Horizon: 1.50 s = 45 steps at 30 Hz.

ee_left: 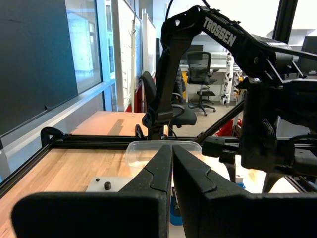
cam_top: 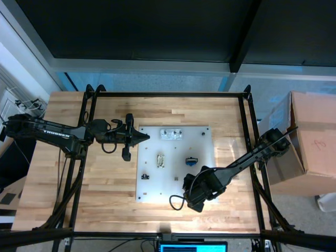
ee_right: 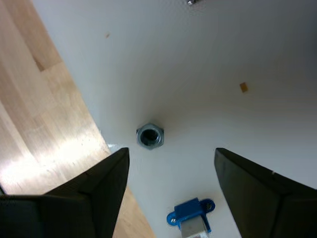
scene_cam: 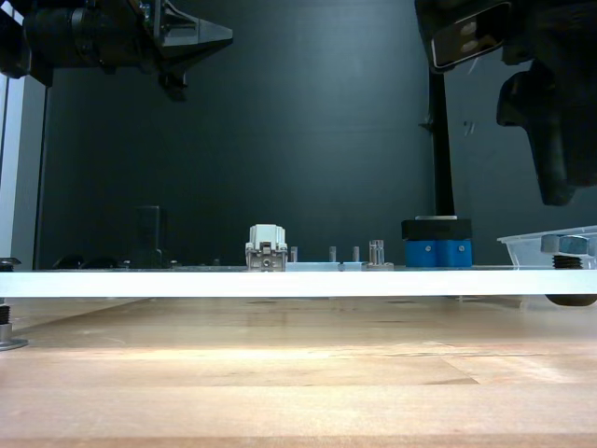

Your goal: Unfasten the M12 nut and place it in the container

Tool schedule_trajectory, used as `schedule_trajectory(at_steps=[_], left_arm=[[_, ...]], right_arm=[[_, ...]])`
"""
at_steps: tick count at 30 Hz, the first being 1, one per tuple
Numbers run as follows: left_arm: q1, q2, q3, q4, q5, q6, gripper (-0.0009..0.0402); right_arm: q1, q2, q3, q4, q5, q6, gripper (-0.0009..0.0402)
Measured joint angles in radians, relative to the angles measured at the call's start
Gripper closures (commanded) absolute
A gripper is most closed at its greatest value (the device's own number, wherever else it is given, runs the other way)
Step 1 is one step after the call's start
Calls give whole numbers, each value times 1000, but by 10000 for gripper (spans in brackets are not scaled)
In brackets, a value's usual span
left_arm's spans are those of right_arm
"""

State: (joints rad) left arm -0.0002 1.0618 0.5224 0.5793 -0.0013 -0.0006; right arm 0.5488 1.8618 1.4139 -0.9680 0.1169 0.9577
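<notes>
With the nut (ee_right: 149, 136) on its stud (scene_cam: 566, 263) under the spread right claw (ee_right: 171, 153), an off-centre grip could slip; the left claw (scene_cam: 224, 37), pressed together, hangs upper left in the low view.

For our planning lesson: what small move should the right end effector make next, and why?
Probably lower the right end effector around the nut: it hangs open above the nut, which sits on its stud, ribs showing beneath. The left end effector hovers shut over the board's left edge.

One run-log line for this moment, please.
nut: on its stud | right gripper: open above nut | left gripper: shut, raised, board's left edge
</notes>
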Motion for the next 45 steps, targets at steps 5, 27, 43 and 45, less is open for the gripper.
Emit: schedule_trajectory(at_steps=[5, 27, 43, 45], left_arm=[[0, 0, 0, 0, 0, 0, 393], [0, 0, 0, 2, 0, 0, 393], [0, 0, 0, 1, 0, 0, 393], [0, 0, 0, 1, 0, 0, 393]], right_arm=[[-4, 43, 0, 32, -5, -33, 154], [-3, 72, -40, 110, -13, -89, 311], [-3, 48, -38, 92, 1, -99, 393], [-3, 39, -38, 91, 3, -101, 393]])
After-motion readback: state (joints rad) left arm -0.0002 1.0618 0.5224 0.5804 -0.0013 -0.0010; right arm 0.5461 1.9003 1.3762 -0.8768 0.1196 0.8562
